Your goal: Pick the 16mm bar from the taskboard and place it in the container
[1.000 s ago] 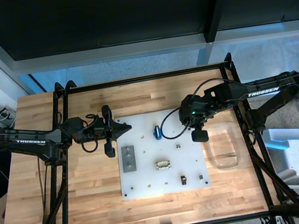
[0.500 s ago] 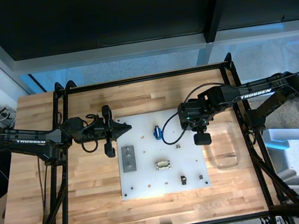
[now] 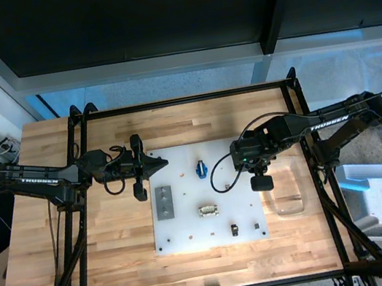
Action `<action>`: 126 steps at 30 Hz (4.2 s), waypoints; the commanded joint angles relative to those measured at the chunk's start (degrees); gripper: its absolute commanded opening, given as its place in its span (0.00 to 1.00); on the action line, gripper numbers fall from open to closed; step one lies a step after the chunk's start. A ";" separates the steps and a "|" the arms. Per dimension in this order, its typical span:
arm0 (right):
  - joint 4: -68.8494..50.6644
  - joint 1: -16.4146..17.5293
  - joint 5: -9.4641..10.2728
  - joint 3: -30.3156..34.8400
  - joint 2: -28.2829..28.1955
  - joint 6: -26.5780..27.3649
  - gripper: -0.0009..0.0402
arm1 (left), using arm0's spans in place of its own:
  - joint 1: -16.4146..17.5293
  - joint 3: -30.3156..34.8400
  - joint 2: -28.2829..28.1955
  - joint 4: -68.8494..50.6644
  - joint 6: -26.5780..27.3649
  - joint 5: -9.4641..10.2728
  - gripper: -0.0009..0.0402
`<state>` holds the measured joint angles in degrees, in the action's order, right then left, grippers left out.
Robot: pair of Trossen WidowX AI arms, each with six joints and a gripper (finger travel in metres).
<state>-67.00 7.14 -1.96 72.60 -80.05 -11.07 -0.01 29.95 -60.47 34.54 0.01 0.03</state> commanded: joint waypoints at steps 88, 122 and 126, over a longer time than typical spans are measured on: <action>9.57 26.95 -1.70 3.37 -18.01 -22.95 0.54 | 0.02 0.00 -0.02 0.00 0.00 0.00 0.02; 18.08 28.94 -3.56 -3.69 -19.52 -22.75 0.50 | 0.02 0.00 -0.02 0.00 0.00 -0.02 0.02; 18.10 29.05 -3.58 -3.69 -19.96 -22.77 0.51 | 0.02 0.00 -0.02 0.00 0.00 -0.02 0.02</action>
<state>-48.86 36.14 -5.58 68.88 -99.88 -33.93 -0.01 29.93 -60.47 34.52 0.03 0.03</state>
